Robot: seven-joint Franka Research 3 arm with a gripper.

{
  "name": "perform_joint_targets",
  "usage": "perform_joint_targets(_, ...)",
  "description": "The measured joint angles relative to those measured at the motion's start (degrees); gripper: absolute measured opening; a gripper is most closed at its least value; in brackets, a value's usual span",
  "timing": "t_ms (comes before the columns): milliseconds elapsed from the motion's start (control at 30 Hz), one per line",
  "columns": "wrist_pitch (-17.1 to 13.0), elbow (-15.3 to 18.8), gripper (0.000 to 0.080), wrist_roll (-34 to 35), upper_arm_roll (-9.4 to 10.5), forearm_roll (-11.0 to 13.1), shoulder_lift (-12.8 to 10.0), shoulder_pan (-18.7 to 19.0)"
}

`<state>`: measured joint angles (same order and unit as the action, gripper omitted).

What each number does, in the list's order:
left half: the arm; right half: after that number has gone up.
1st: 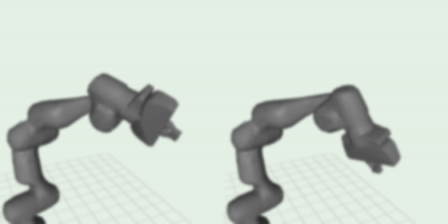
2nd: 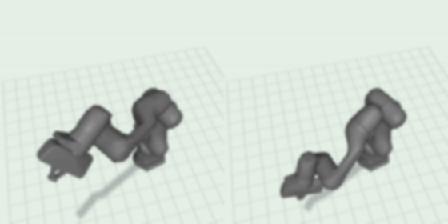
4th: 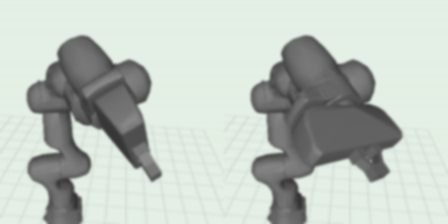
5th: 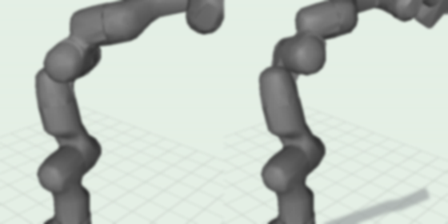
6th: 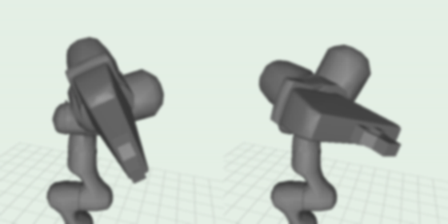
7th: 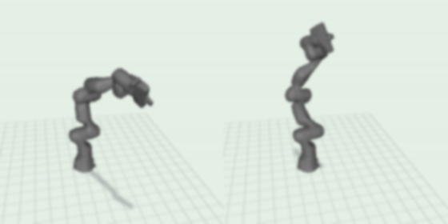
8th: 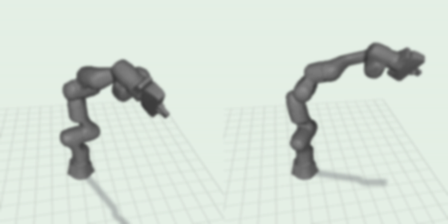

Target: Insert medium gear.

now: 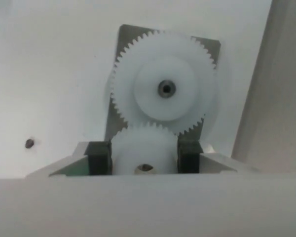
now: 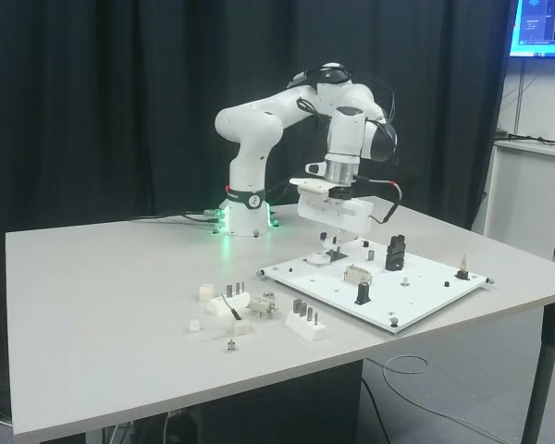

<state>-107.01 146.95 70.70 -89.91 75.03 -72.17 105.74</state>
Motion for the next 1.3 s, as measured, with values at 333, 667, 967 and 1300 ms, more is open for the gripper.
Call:
perform_joint_targets(333, 0.0, 0.1, 0.0284, 1.0, 1.31, 0.0, 0.1, 0.3)
perform_joint_targets(667, -0.1, 0.1, 0.0284, 2.4, 2.02, 0.0, 0.2, 1.1)
perform_joint_targets(967, -0.2, 0.1, 0.0284, 3.4, 2.01, 0.0, 0.2, 1.8)
perform_joint_targets(1300, -1.2, 0.6, 0.0284, 3.9, 2.12, 0.0, 0.2, 2.2)
